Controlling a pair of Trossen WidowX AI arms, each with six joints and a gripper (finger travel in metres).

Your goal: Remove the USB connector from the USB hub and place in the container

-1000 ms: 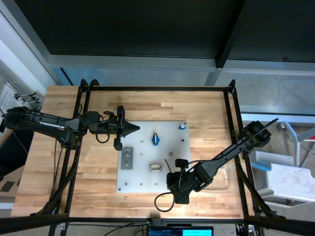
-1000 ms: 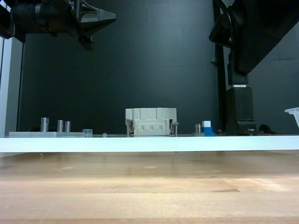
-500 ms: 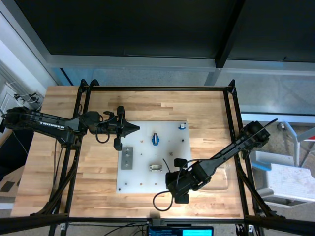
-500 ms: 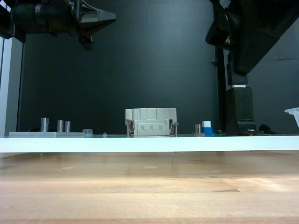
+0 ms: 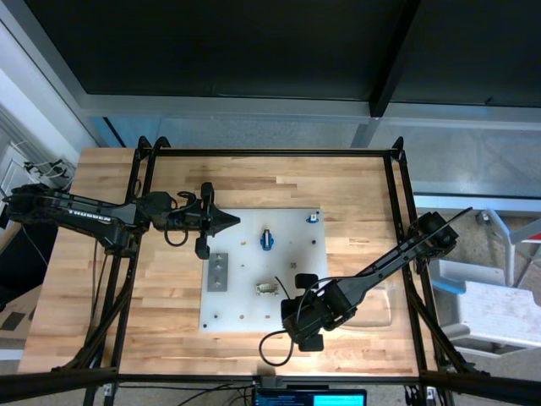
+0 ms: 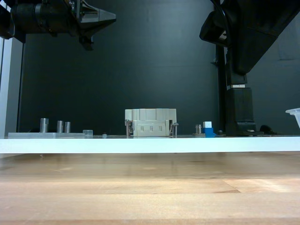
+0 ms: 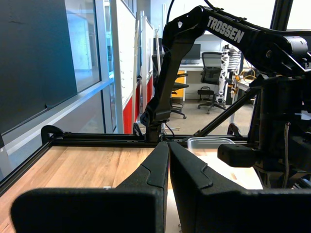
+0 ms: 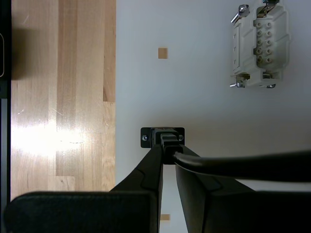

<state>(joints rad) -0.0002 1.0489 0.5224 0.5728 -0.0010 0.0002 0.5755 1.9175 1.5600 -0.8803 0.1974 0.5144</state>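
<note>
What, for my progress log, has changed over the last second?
The right gripper slid slightly toward the table's left side and sits at the USB hub, where the USB connector is plugged in. Nothing was visibly pulled out or released. Unchanged: the left gripper, jaws shut, parked high over the white plate's far-left corner.

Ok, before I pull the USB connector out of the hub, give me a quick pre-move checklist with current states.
1. Right end effector shut on the USB connector plug: ok.
2. Plug pulled from the USB hub: not ok, seated.
3. Its cable free to follow: cannot tell, it crosses the end effector.
4. Beige connector apart from the hub: ok.
5. Container waiting beside the board: ok.
6. Left end effector shut, parked high over the board's far left corner: ok.
</note>
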